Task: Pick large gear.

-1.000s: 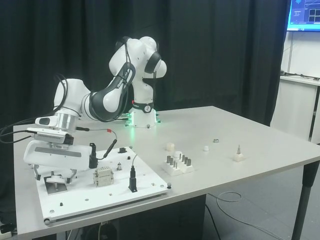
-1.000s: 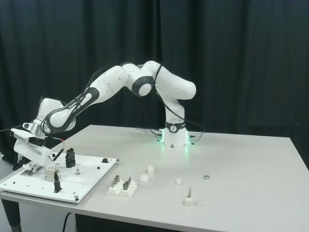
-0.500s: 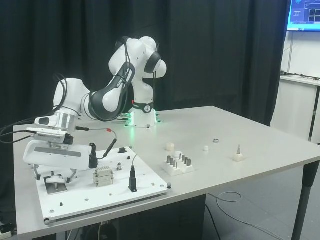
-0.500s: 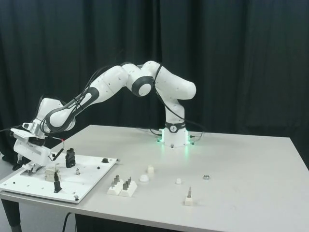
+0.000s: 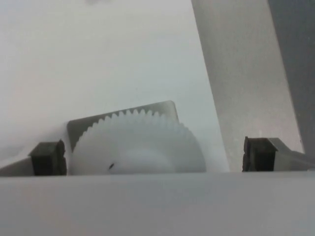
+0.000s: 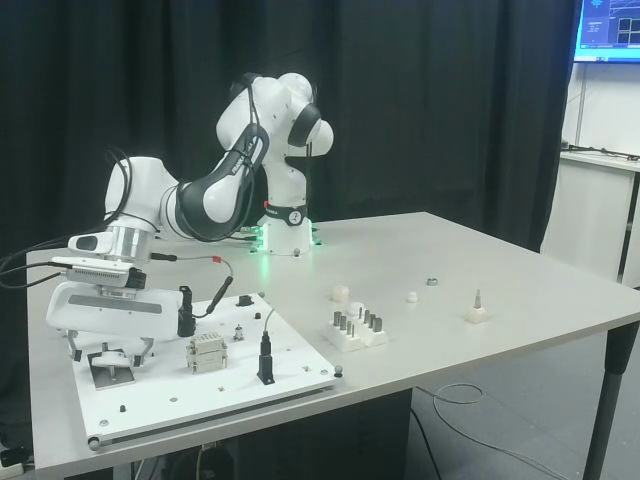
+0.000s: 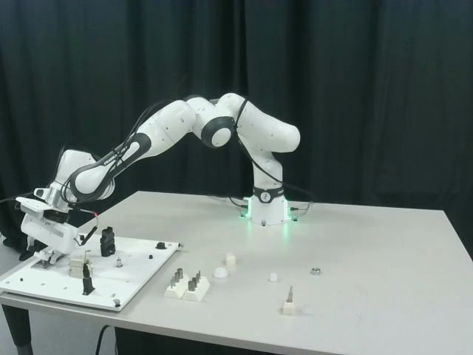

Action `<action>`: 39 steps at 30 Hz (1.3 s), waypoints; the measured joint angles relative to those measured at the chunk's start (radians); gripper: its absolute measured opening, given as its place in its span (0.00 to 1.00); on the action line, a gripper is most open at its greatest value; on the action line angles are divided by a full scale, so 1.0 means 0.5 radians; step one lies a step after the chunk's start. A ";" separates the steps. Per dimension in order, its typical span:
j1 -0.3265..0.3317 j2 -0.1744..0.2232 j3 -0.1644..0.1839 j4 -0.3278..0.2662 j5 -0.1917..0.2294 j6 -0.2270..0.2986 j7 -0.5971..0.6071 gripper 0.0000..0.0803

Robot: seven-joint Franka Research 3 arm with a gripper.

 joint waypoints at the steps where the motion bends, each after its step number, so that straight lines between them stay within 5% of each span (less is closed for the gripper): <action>1: -0.001 0.000 0.000 0.000 0.000 -0.002 0.000 1.00; 23: -0.021 0.003 0.002 0.002 0.000 -0.097 0.007 1.00; 24: -0.021 0.003 0.003 0.003 0.000 -0.113 0.008 0.82; 39: -0.035 -0.003 -0.012 0.044 -0.001 -0.195 0.020 0.75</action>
